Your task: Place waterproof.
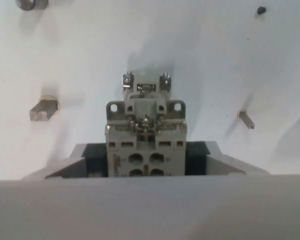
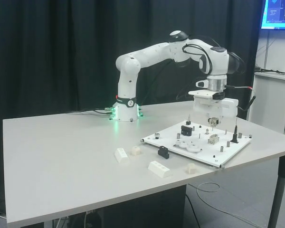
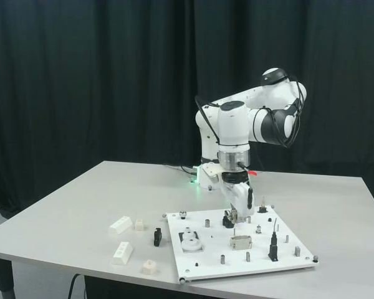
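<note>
Above white board, gripper apparently grips connector.

No legible text or labels.

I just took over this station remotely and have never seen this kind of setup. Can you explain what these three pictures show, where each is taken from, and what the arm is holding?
The machine is a white robot arm bolted on a grey table. Two pictures come from cameras in the room, on different sides. The third looks down from the arm's wrist past its gripper.

The gripper is shut on a grey connector part, presumably the waterproof piece, held above a white board that carries pegs and fixtures. In the second room view the part hangs over the board.

Beside the board lie several small white blocks and one small black piece.
</note>
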Robot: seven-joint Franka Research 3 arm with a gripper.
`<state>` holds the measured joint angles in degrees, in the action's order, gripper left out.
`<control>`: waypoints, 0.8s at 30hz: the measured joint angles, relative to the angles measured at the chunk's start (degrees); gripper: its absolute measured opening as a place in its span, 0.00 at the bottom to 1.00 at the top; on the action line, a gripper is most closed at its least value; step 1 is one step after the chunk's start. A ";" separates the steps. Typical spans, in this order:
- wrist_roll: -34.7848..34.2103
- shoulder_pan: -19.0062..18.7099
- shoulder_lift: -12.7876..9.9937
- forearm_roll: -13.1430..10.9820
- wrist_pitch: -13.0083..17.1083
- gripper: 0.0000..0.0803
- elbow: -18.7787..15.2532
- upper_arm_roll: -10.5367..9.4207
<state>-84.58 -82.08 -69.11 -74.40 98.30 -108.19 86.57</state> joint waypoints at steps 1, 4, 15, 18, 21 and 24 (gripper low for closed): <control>0.00 -0.06 0.00 0.00 -0.09 0.39 0.00 0.04; 0.00 -0.23 0.00 0.00 -0.20 0.39 0.00 0.06; 0.00 -0.72 -0.04 0.08 -0.23 0.39 0.00 0.06; 0.00 -0.78 -0.07 0.18 -0.23 0.39 0.00 0.06; 0.00 -0.81 -0.11 0.24 -0.23 0.39 0.00 0.06; 0.00 -0.81 -0.13 0.30 -0.22 0.39 0.00 0.06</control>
<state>-84.58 -82.90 -69.24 -74.10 98.09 -108.19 86.63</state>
